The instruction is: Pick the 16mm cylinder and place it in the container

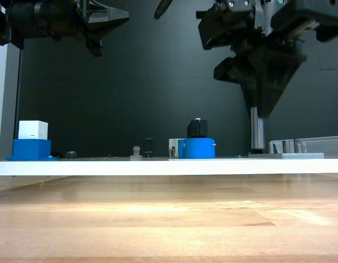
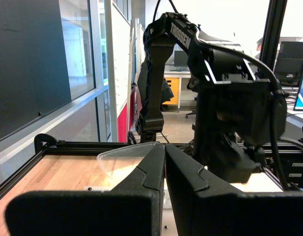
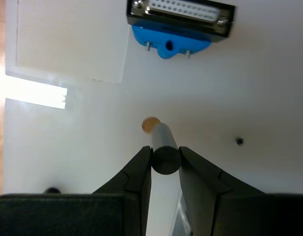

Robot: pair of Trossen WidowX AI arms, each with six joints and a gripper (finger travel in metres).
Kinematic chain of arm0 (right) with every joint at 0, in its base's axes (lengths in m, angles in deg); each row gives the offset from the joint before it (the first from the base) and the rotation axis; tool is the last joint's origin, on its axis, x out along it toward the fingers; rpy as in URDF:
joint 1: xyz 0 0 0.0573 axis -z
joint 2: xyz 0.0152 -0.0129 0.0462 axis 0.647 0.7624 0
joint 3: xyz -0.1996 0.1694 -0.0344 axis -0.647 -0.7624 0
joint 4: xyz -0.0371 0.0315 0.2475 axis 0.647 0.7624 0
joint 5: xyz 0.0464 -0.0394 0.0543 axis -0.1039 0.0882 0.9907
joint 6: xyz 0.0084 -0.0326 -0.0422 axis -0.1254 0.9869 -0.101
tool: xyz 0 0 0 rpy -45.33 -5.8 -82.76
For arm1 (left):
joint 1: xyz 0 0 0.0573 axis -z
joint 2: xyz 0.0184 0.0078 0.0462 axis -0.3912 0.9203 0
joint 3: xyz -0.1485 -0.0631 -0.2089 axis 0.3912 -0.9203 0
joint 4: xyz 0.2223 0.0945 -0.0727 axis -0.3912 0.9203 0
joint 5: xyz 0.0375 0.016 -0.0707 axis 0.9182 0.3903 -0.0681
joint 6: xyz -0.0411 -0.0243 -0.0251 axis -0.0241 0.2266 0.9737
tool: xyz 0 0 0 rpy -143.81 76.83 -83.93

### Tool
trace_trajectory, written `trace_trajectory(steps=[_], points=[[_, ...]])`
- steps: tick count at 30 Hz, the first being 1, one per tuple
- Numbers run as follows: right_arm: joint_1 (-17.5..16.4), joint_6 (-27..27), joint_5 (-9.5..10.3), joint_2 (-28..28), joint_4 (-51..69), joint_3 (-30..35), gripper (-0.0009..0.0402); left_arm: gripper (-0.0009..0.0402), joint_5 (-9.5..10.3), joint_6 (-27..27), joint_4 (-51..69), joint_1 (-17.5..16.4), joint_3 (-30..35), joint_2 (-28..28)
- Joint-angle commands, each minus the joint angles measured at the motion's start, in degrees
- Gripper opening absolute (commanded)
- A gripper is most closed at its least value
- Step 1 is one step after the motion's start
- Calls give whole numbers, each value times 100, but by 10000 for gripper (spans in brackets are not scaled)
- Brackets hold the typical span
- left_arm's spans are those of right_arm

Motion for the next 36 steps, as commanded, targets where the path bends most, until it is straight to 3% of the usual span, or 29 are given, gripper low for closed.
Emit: trace_trajectory(steps=[1, 20, 30, 36], points=[[-4, -4, 28, -186, 149, 4, 35, 0, 0, -2, 0, 0, 2, 4], [186, -2, 26, -1239, 870, 4, 35, 0, 0, -2, 0, 0, 2, 2], [544, -2, 26, -1650, 964, -267, 35, 0, 0, 0, -2, 0, 2, 2], [960, -181, 26, -2011, 964, -651, 35, 0, 0, -2, -2, -2, 2, 2]])
